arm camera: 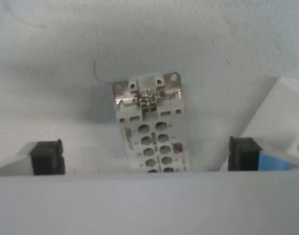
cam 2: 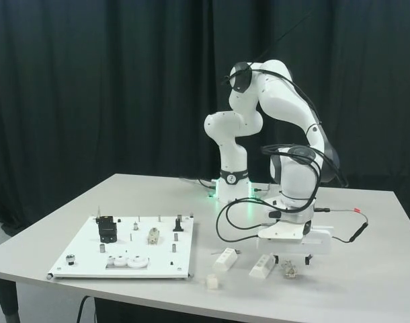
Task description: Remove D-SUB.
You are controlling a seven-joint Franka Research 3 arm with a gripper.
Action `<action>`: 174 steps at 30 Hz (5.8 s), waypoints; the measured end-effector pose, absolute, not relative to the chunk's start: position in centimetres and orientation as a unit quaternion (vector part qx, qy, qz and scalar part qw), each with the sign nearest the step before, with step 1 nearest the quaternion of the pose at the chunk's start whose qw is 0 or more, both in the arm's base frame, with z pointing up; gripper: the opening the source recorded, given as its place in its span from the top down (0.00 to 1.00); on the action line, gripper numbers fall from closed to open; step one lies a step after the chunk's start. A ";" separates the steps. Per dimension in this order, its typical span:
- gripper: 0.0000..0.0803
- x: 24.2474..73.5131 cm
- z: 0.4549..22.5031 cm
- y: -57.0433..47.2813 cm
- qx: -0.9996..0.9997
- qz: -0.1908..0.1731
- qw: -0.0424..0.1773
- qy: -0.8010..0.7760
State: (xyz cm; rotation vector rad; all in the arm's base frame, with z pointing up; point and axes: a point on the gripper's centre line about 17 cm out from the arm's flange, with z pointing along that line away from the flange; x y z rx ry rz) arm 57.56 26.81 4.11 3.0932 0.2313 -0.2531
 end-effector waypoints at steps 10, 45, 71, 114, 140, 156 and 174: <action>0.01 58.2 5.9 26.9 0.993 -0.089 0.017 0.070; 0.00 60.4 9.4 24.3 0.993 -0.090 0.043 0.070; 0.00 62.7 12.7 5.6 0.985 -0.126 0.101 0.055; 0.00 56.6 16.5 -23.3 0.981 -0.164 0.026 0.102; 0.00 53.9 14.1 -30.8 0.991 -0.099 0.010 0.089; 0.00 53.8 13.0 -31.9 0.993 -0.071 -0.012 0.095; 0.00 54.2 11.4 -32.5 0.993 -0.057 -0.019 0.098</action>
